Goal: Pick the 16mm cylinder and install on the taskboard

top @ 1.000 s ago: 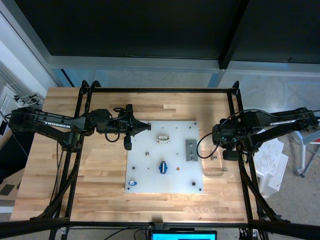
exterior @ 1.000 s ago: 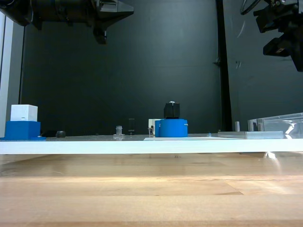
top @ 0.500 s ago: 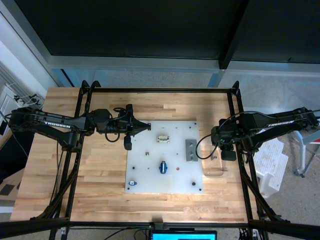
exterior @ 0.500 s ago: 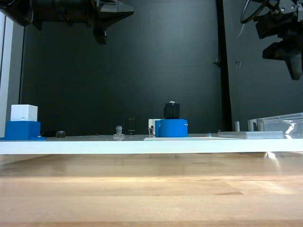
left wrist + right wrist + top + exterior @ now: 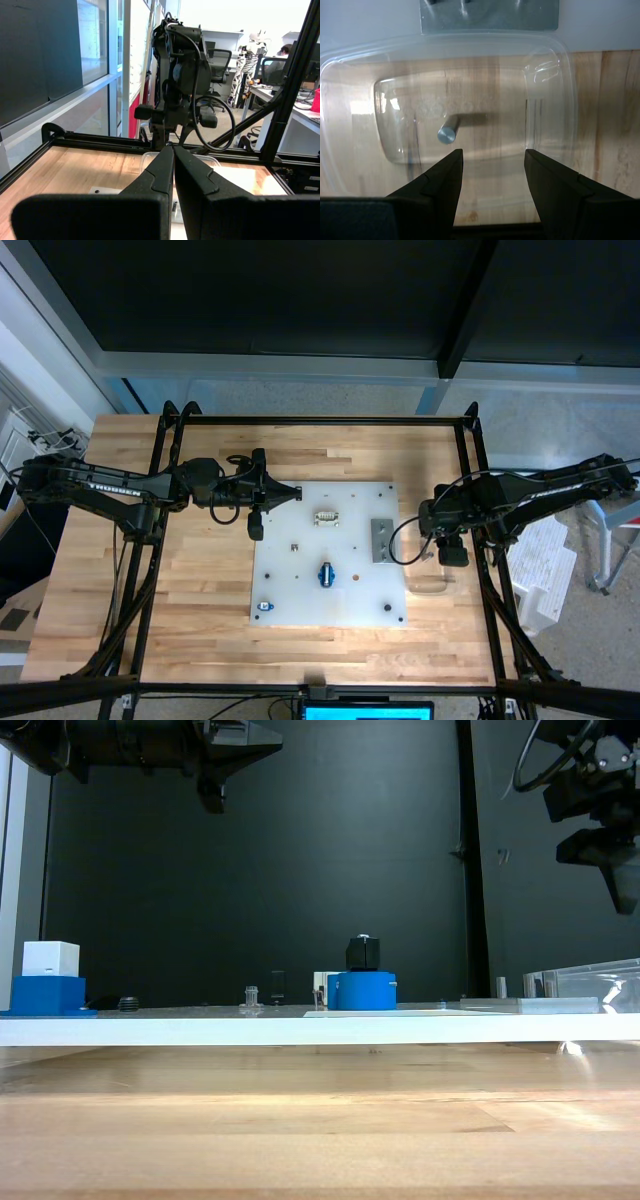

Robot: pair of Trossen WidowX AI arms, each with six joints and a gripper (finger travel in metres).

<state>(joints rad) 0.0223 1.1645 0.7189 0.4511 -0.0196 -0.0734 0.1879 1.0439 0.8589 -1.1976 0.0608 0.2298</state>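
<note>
The 16mm cylinder, a short grey metal pin, lies on its side in a clear plastic tray. My right gripper hangs open above it, the cylinder a little off to one side of the gap between the fingers. From above, the right gripper is over the tray, just right of the white taskboard. My left gripper is shut and empty, held high over the board's far left corner. In the left wrist view the left gripper has its fingers pressed together.
The board carries a grey metal block, a blue connector and a grey multi-pin socket. A black frame rail runs beside the tray. At table height the board's edge is a white strip.
The right gripper has come down and slightly left over the tray. The left arm has not moved.
</note>
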